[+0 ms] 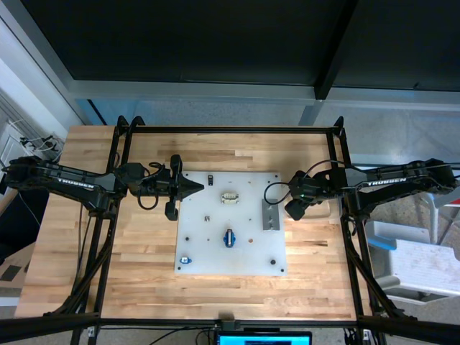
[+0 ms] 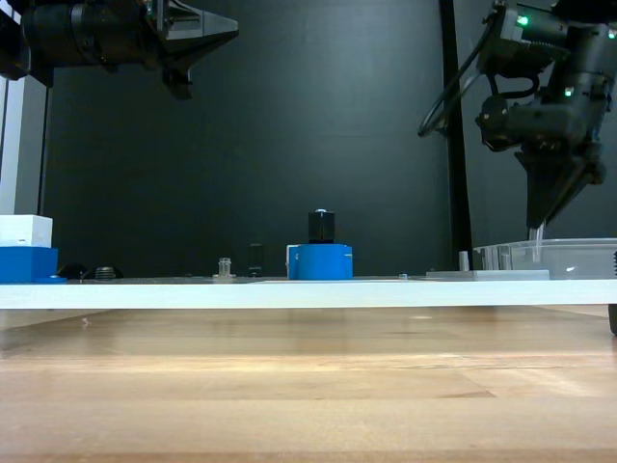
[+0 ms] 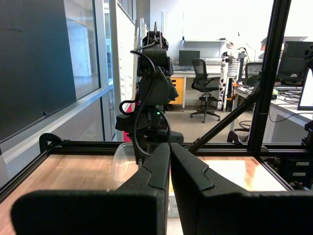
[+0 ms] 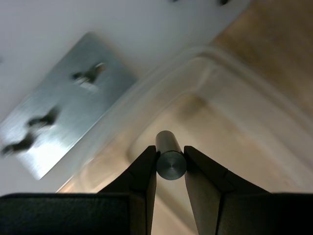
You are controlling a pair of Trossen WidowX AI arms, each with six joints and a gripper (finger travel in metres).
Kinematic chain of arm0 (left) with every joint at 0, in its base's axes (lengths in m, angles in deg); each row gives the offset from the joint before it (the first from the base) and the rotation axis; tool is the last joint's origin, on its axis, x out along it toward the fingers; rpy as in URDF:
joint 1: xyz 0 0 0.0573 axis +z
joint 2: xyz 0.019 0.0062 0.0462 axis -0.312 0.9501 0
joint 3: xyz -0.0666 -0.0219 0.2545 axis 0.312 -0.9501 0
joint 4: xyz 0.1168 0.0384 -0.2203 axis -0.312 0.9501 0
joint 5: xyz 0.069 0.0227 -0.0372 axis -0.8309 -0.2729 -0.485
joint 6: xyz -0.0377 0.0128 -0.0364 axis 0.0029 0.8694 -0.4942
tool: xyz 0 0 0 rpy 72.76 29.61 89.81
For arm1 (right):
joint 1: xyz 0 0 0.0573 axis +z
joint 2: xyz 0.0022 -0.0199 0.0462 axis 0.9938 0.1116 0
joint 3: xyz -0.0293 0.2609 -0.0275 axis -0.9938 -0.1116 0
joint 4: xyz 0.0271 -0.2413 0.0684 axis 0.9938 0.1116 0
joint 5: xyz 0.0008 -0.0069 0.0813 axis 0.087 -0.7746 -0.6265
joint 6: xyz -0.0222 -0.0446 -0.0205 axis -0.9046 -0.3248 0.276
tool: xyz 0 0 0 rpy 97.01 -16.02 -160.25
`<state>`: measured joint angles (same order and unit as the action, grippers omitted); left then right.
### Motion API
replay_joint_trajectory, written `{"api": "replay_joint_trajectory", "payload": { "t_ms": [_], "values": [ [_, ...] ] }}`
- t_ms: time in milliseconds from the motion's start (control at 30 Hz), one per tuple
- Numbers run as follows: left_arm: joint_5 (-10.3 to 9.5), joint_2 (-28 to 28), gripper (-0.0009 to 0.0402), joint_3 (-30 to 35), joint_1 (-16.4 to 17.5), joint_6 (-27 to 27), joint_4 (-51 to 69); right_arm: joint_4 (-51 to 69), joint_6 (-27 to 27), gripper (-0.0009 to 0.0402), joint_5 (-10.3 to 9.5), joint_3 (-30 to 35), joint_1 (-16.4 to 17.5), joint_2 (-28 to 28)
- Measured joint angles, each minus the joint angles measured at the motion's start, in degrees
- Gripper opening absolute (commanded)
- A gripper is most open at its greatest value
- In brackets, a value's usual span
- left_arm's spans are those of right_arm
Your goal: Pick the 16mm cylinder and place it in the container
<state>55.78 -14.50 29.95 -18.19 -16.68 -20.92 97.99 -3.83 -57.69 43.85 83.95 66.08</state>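
The 16mm cylinder (image 4: 170, 157), a short silvery-grey peg, is clamped between the fingers of my right gripper (image 4: 170, 165). It hangs over the container (image 4: 239, 142), a low pale tray just off the board's right edge (image 2: 564, 253). In the low view the right gripper (image 2: 538, 224) points down, its tips just above the tray's rim. My left gripper (image 1: 200, 187) hovers high over the board's left edge with its fingers together and nothing between them (image 3: 170, 149).
The white board (image 1: 215, 251) carries a grey metal block (image 1: 269, 214) next to the tray, a blue connector (image 1: 228, 237), a small blue-and-white part (image 1: 185, 259) and a few small pegs. A black frame surrounds the wooden table.
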Motion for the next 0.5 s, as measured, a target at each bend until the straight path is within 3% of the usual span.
{"api": "replay_joint_trajectory", "payload": {
  "t_ms": [267,500],
  "values": [
    [0.0,0.0,0.0,0.0,0.0,0.0,0.0,-0.7,0.7,0.0004,5.14,-1.3,0.0,-0.2],
    [-0.02,0.0,0.0,0.0,0.0,0.0,0.0,-0.7,2.4,0.0004,5.35,-2.1,0.0,-0.2]
  ]
}}
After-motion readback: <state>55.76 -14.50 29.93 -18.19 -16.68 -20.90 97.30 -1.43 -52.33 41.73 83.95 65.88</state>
